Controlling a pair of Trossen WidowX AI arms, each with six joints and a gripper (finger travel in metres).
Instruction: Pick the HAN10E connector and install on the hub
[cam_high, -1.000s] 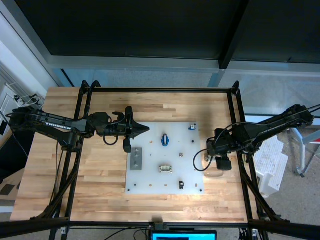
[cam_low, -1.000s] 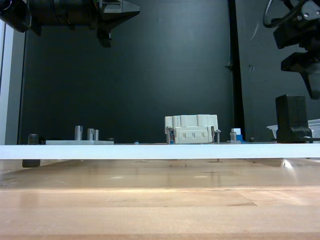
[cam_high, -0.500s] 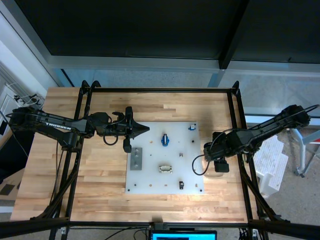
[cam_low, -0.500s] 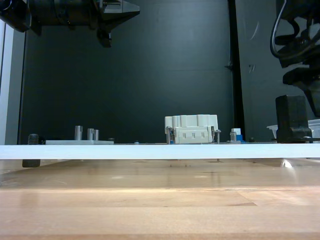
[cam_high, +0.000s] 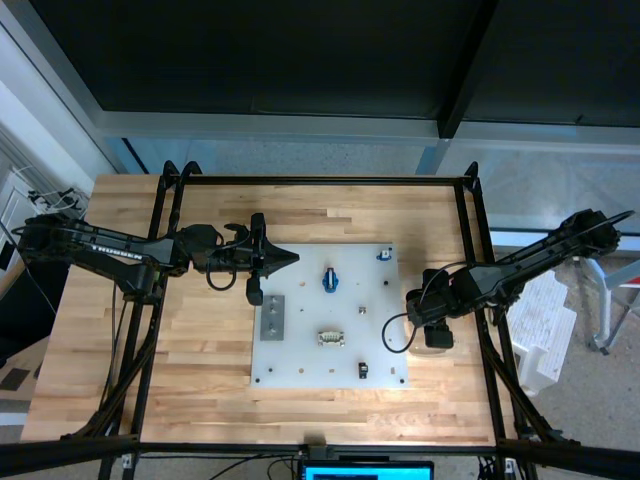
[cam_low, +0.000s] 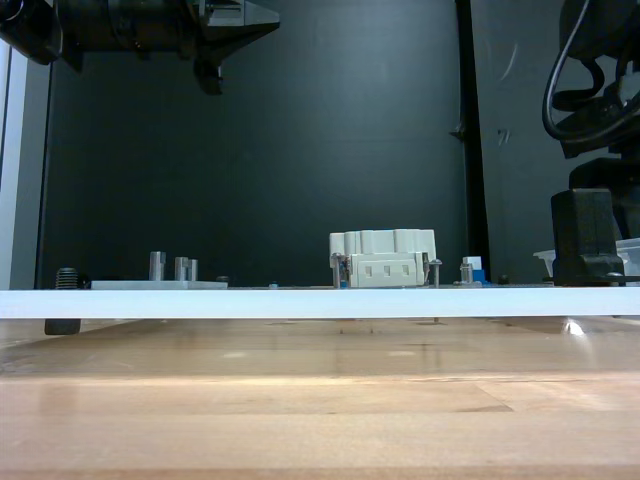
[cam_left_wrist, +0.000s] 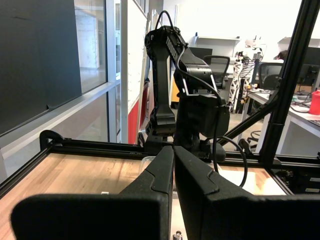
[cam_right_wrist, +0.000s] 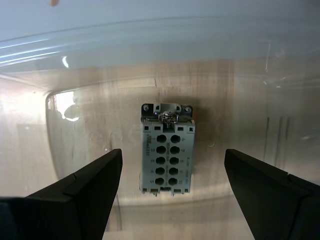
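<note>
The HAN10E connector (cam_right_wrist: 166, 152), a beige-grey block with rows of round holes and a metal tab at one end, lies flat in a clear plastic tray (cam_right_wrist: 55, 125). My right gripper (cam_right_wrist: 172, 155) hangs straight above it, open, one finger on each side and apart from it. In the high view the right gripper (cam_high: 430, 325) sits just past the right edge of the white plate (cam_high: 290, 370). The hub (cam_high: 331, 339) is bolted near the plate's middle and shows as a beige socket (cam_low: 385, 260) in the low view. My left gripper (cam_high: 275, 258) is shut and held high off the plate's far left corner.
On the plate stand a grey metal bar (cam_high: 272, 318), a blue part (cam_high: 330, 280) and a small black part (cam_high: 364, 371). A black frame (cam_high: 320, 182) runs around the table. The right arm (cam_left_wrist: 172, 75) shows ahead in the left wrist view.
My right gripper has come down and slightly left over the tray beside the plate. The left arm has not moved.
</note>
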